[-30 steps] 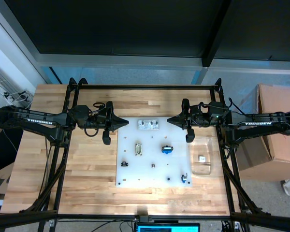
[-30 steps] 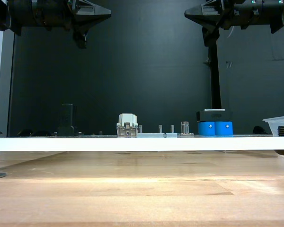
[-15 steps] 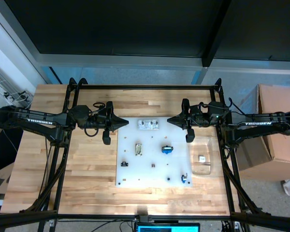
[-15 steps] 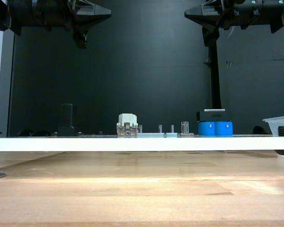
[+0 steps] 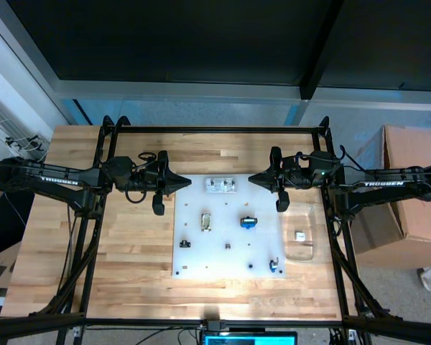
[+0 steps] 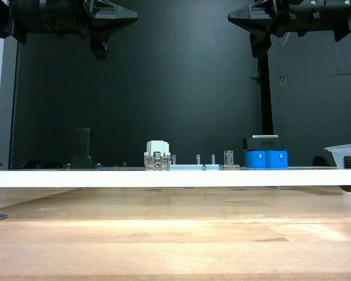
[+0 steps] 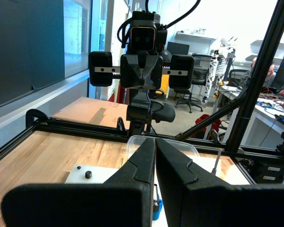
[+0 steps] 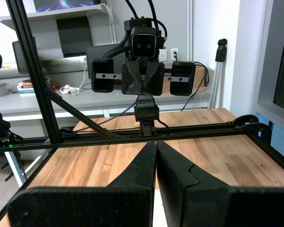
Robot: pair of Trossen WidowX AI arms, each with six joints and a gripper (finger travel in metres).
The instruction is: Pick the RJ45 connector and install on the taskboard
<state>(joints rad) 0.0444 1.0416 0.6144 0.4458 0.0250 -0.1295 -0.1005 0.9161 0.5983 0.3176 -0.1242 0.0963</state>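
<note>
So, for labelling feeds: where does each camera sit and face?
High: above the near edge, looking down at the white board; left gripper and right gripper hang over its far edge.
Low: table height, near edge, looking level; both grippers high up.
Left wrist: along its shut fingers at the right arm.
Right wrist: along its shut fingers at the left arm.
High and low share both grippers.

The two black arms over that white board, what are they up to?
Neither holds anything: the left gripper and right gripper hang shut, high above the white board's far corners. The small grey-booted connector appears to sit in the blue jack at its near right corner; the white block in the clear tray looks bare.
</note>
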